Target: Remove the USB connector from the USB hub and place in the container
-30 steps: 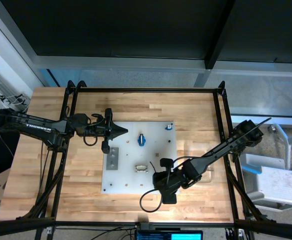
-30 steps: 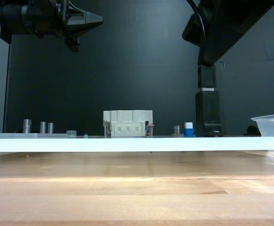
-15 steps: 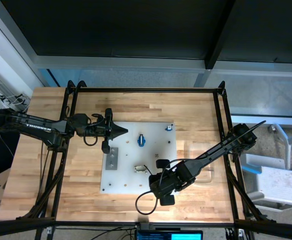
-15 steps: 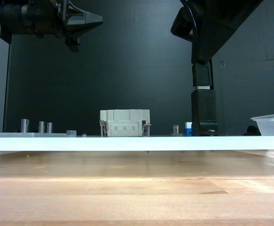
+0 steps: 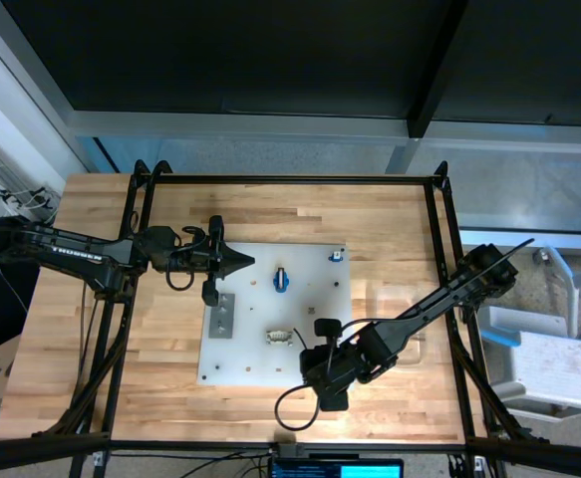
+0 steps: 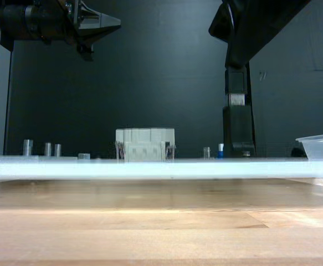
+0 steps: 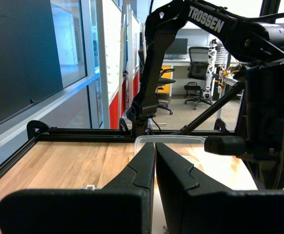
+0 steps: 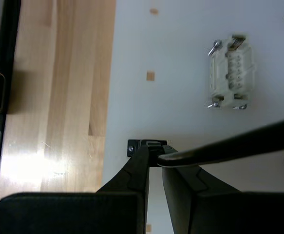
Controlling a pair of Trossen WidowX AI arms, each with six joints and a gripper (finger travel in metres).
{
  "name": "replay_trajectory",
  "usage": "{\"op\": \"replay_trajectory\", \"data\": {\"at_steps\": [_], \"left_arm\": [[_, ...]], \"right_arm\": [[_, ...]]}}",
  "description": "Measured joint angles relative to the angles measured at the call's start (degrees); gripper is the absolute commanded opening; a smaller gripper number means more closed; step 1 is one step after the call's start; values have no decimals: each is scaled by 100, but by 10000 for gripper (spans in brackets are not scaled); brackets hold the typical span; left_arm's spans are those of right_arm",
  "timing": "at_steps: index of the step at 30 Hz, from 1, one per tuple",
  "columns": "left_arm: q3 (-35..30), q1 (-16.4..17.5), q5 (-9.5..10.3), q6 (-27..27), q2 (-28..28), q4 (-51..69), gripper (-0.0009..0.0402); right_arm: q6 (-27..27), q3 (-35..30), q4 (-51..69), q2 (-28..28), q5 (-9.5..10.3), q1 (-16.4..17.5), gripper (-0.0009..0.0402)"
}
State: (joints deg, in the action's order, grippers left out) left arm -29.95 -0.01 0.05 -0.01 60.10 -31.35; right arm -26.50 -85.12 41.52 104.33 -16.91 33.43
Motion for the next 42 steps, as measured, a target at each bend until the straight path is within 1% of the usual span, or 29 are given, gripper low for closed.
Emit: {"op": "replay_trajectory", "data": {"at_steps": [1, 3, 7, 10, 15, 19, 20, 22, 24, 32, 38, 42], "left_arm": [[2, 0, 0, 2, 0, 0, 1], [0, 0, 0, 0, 0, 0, 1], [0, 0, 0, 2, 0, 0, 1], [0, 0, 0, 2, 0, 0, 1], [2, 0, 0, 0, 0, 0, 1], [0, 0, 0, 0, 0, 0, 1], [0, 0, 2, 0, 0, 0, 1], [0, 0, 0, 0, 0, 0, 1], [0, 0, 0, 2, 0, 0, 1], [0, 0, 0, 2, 0, 0, 1], [0, 0, 0, 2, 0, 0, 1], [2, 0, 0, 0, 0, 0, 1]], "right_arm": [[-13, 42, -79, -59, -96, 20, 0], [-61, 195, -219, -170, -197, 61, 0], [-181, 485, -389, -249, -177, 87, 0], [-219, 546, -437, -339, -192, 103, 0], [-219, 590, -385, -459, -146, 133, 0], [-280, 590, -197, -669, -122, 131, 0], [-304, 590, -127, -721, -101, 131, 0], [-319, 592, -15, -822, 22, 133, 0], [-332, 595, 83, -933, 66, 136, 0], [-448, 619, 621, -1375, 57, 133, 0], [-540, 1012, 798, -1864, 57, 140, 0], [-756, 1375, 885, -2245, 52, 144, 0]]}}
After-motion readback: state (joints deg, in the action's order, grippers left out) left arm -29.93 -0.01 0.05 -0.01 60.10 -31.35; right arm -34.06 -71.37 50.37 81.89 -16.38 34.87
